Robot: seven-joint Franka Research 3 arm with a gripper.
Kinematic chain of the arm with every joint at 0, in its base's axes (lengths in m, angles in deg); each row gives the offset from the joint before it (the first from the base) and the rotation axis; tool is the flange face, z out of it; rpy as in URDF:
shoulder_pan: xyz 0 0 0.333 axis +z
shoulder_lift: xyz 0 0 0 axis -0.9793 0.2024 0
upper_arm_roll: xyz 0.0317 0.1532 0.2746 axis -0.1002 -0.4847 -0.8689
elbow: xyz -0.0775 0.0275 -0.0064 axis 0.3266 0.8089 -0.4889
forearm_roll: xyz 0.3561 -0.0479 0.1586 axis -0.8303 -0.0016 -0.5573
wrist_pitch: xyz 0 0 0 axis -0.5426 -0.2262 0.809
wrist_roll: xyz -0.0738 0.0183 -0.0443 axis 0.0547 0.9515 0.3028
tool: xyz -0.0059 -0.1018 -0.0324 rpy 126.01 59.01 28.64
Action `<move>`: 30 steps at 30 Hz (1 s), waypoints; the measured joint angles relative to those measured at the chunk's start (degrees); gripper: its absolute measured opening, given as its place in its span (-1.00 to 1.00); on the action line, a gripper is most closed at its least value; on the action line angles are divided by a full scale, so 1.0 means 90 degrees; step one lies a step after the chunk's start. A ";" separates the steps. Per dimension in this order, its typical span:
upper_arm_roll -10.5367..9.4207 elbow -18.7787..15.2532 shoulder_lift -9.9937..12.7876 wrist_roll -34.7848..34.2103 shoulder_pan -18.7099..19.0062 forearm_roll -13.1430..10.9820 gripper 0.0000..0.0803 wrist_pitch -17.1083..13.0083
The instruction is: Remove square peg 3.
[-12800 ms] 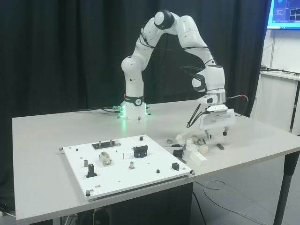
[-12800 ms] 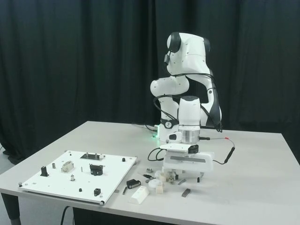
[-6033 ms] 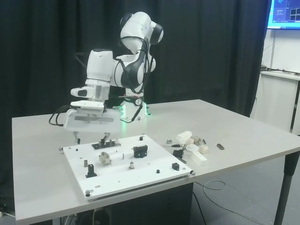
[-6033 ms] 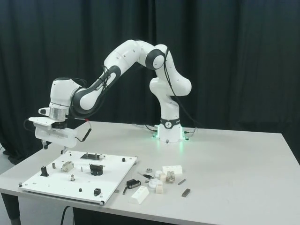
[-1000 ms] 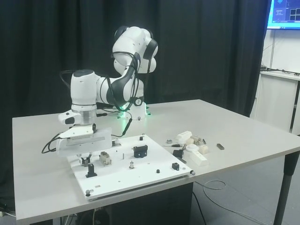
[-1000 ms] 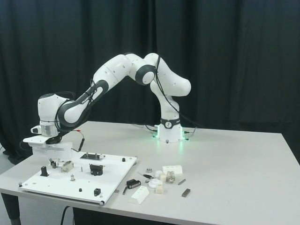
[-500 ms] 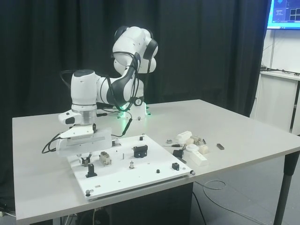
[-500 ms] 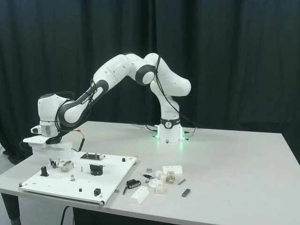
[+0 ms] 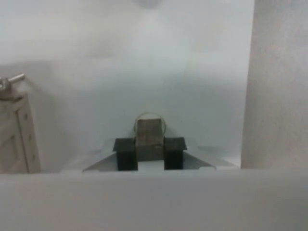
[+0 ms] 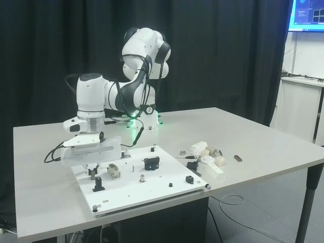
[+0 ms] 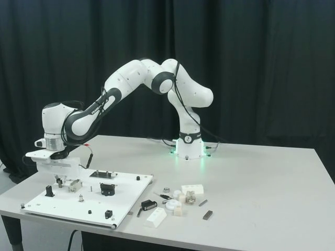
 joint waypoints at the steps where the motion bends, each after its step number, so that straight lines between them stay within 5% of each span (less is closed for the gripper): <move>1: 0.0003 0.0000 -0.0001 -0.0029 0.0003 0.0000 -0.72 0.0004; 30: 0.0017 0.0000 -0.0007 -0.0084 0.0027 0.0070 -0.72 0.0010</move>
